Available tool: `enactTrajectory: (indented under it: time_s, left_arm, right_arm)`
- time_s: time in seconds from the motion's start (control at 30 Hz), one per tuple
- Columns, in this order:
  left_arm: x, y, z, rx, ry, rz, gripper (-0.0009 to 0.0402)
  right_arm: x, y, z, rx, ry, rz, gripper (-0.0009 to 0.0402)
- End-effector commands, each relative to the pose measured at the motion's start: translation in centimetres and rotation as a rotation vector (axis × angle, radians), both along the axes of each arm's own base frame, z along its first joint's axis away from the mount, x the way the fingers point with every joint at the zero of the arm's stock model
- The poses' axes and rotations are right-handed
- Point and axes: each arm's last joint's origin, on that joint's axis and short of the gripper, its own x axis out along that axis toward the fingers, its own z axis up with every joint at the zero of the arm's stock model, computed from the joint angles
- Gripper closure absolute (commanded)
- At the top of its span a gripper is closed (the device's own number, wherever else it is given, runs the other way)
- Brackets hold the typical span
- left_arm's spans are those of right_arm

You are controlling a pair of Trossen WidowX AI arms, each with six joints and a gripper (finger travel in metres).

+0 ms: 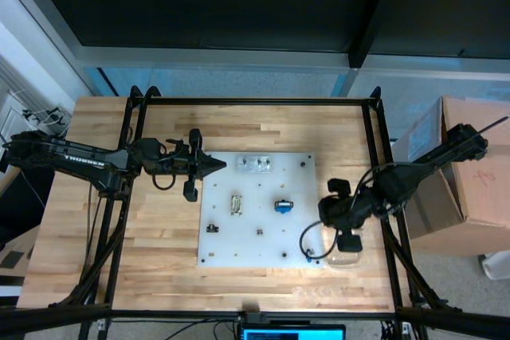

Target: Remove the RJ45 connector from the taskboard and place in the container

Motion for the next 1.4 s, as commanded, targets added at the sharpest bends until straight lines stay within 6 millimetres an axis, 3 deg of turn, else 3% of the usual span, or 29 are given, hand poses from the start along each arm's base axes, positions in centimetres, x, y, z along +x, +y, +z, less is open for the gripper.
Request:
enactTrajectory:
  time_s: [0.03,0.23,0.63,0.8,1.4]
  left_arm:
    - [0.0,0.0,0.0,0.000,0.000,0.000,0.0393]
    - [0.0,0.0,0.0,0.000,0.000,0.000,0.0393]
    - [0.0,0.0,0.0,0.000,0.000,0.000,0.0393]
    - [0.0,0.0,0.0,0.000,0.000,0.000,0.0393]
    - [0.0,0.0,0.0,0.000,0.000,0.000,0.0393]
  right_arm:
    - [0.0,1.4,-0.2,0.005,0.031,-0.004,0.0393]
    - [0.0,3.0,-0.4,0.009,0.067,-0.047,0.0366]
    - [0.1,5.1,-1.9,-0.016,0.101,-0.121,0.0220]
    - [0.4,5.6,-2.4,-0.035,0.093,-0.127,0.0177]
    - [2.2,7.4,-5.2,-0.056,0.058,-0.116,0.0165]
